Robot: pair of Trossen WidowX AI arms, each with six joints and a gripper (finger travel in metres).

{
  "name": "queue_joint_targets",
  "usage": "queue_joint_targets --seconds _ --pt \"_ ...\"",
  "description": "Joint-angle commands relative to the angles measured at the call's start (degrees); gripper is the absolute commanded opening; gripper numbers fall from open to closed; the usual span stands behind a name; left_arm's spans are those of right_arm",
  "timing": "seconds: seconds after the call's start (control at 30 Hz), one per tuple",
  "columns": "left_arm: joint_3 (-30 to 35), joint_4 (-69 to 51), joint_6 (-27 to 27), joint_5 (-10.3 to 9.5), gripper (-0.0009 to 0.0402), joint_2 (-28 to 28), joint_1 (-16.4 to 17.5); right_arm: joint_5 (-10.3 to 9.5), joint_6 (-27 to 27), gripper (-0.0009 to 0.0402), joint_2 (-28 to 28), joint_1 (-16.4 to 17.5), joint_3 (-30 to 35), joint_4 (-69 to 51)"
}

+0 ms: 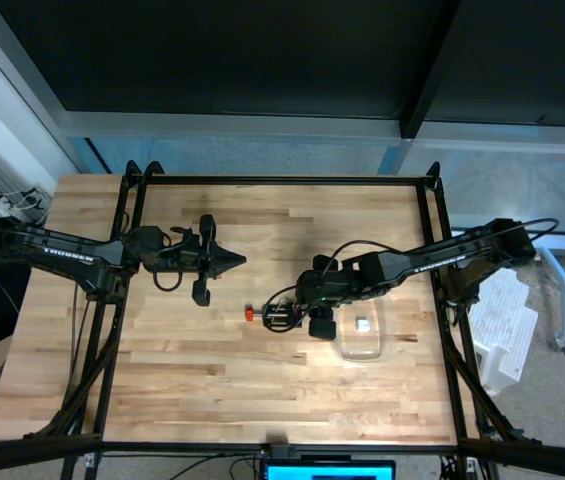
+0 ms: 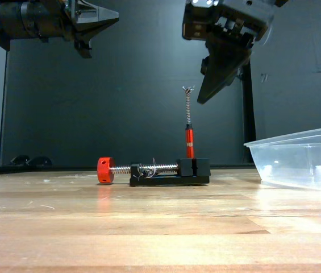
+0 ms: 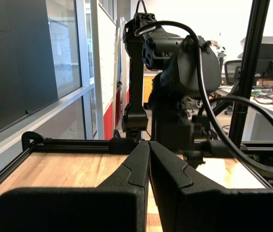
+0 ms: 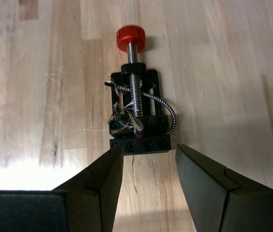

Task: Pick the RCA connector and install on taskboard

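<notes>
Black taskboard lies on the wooden desk straight below my right gripper, which hovers above the board's end away from the red knob, jaws wide and holding nothing. My left gripper hangs well apart from the taskboard, jaws pressed together, empty. I cannot pick out the RCA connector on or near the taskboard, so I judge the pick not yet made. Next I must find that tiny piece and close on it squarely.
</notes>
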Motion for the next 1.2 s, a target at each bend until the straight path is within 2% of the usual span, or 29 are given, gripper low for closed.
queue_joint_targets --seconds 0.03,0.33,0.77,0.97,1.2 --pt "0.0 0.0 0.0 0.00 0.0000 0.0 0.0 0.04 -1.2 0.0138 -2.8 0.0 -0.7 0.7" --pt "0.0 0.0 0.0 0.00 0.0000 0.0 0.0 0.02 -5.7 0.0104 -10.0 -0.7 -1.7 7.8" --pt "0.0 0.0 0.0 0.00 0.0000 0.0 0.0 -0.04 -8.6 -0.0002 -21.1 -3.5 -11.1 22.1" --pt "0.0 0.0 0.0 0.00 0.0000 0.0 0.0 -0.02 -8.6 -0.0001 -25.3 -5.2 -15.8 29.9" --pt "0.0 0.0 0.0 0.00 0.0000 0.0 0.0 0.02 -8.6 0.0000 -29.8 -5.4 -22.1 39.4"
